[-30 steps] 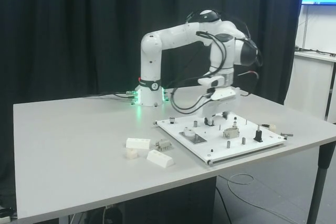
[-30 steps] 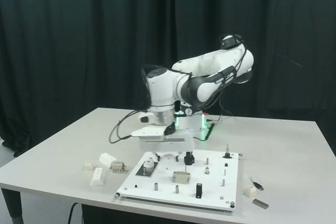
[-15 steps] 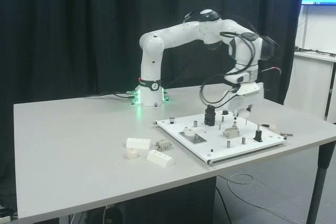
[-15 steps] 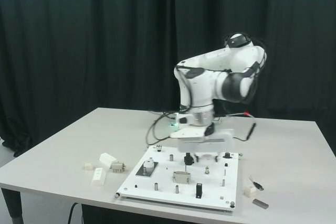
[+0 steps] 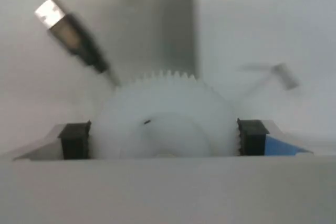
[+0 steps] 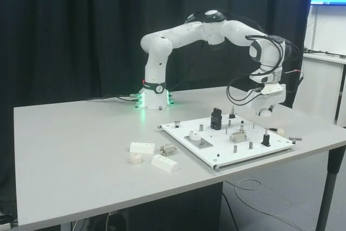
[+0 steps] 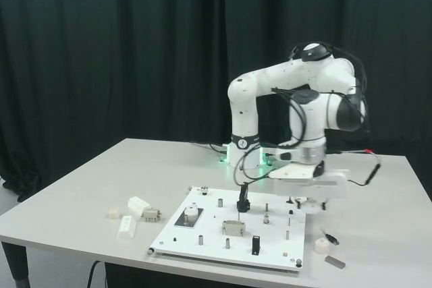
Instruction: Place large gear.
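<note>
White toothed gear sits clamped between the two black fingertips of the gripper in the wrist view, one pad on each side of its rim. Gripper closed on the gear, held off the table. In the first room view the gripper hangs above the board near its 2 o'clock corner, arm stretched out from the base, which glows green. Second room view: gripper over the board's 3 o'clock edge, above the grey table. Wrist view also shows a cable plug with a metal tip lying on the table past the gear, and a small blurred part apart from it. White blocks and a small connector lie on the table at the board's 9 o'clock in the first room view. Black upright part stands on the board, well apart from the gripper.
</note>
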Tool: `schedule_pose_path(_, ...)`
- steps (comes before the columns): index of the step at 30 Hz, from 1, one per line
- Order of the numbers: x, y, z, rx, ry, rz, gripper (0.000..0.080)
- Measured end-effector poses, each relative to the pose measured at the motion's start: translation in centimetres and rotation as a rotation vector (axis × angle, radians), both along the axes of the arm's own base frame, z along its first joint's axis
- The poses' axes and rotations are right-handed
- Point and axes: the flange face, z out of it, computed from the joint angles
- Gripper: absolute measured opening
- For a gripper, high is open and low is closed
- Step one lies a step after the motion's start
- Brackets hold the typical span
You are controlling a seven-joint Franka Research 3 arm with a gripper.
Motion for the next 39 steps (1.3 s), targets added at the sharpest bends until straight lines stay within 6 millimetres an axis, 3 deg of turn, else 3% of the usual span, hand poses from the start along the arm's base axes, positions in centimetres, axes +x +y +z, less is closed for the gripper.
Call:
schedule_pose_path(11,-3.5,6.5,-2.7,-0.028,-0.015,0.009,0.0595)
schedule_pose_path(17,-4.9,8.9,-3.7,-0.043,-0.049,0.019,0.0595)
schedule_pose_path(27,-6.4,10.9,-5.4,-0.057,-0.073,0.027,0.0595)
schedule_pose_path(39,-7.1,11.9,-6.7,-0.063,-0.092,0.024,0.0595)
